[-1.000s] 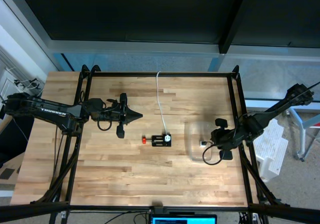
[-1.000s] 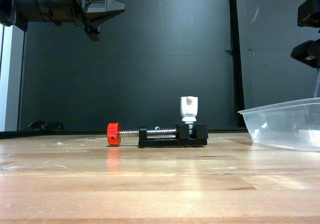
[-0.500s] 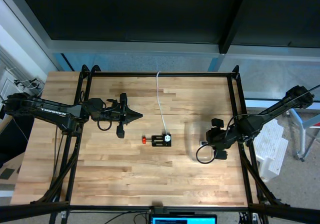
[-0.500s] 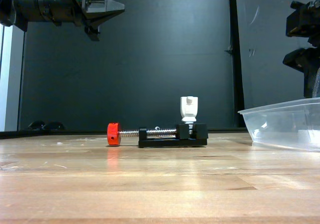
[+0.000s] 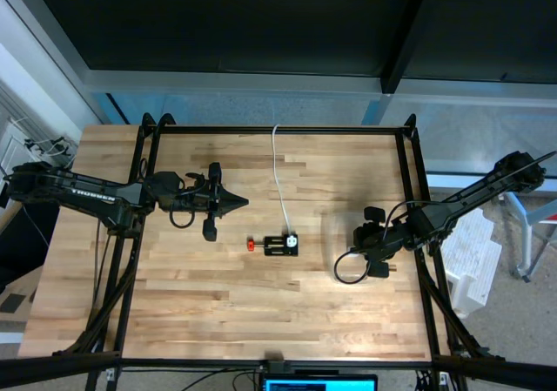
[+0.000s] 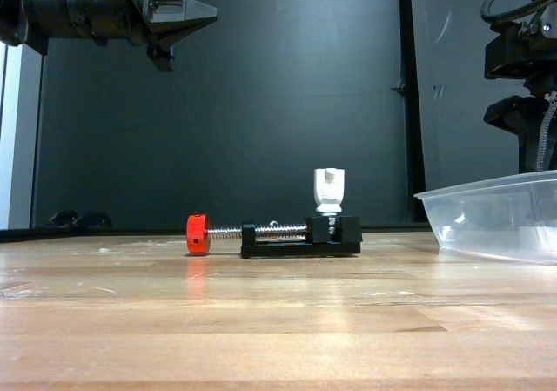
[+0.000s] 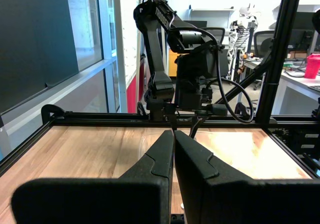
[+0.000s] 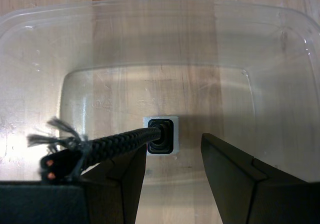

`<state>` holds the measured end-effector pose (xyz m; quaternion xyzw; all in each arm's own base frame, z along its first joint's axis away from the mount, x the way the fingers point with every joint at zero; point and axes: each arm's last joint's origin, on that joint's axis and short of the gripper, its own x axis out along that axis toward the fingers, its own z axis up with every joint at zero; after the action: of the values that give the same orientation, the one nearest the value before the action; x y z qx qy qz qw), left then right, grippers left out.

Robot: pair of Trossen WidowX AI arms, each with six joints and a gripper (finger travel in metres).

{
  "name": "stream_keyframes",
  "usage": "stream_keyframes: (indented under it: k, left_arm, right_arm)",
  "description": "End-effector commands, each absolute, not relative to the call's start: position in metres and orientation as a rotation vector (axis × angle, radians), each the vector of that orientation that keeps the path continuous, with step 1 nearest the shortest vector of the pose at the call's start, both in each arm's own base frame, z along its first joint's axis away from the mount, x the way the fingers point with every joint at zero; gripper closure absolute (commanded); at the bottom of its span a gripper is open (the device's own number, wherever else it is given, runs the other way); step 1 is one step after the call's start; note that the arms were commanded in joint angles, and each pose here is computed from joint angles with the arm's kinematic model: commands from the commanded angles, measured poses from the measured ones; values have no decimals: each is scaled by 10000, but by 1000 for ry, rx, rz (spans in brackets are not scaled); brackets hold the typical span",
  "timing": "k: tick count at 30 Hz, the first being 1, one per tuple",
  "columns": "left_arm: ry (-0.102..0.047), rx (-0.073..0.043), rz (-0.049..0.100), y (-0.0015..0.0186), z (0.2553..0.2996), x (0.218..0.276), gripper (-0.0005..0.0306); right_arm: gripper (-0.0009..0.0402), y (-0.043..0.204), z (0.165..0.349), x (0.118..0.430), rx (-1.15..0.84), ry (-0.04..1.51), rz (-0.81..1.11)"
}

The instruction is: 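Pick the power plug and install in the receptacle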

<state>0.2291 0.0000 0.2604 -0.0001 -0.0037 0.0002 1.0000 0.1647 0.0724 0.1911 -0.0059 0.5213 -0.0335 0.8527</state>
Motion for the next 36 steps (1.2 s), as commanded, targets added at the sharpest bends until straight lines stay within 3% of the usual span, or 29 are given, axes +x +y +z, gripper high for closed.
stream_keyframes:
  k: [1,16,36]
  left_arm:
    - [-8,0,0,0,2605,2292,300]
    - [-8,0,0,0,2605,2292,300]
    - [-8,0,0,0,2605,2292,300]
  right_arm:
    - [244,717,1939,1633,7,1080,-79]
    - [244,793,1991,1523,3,1015,-60]
    - [244,785,1796,1553,-21,998,-53]
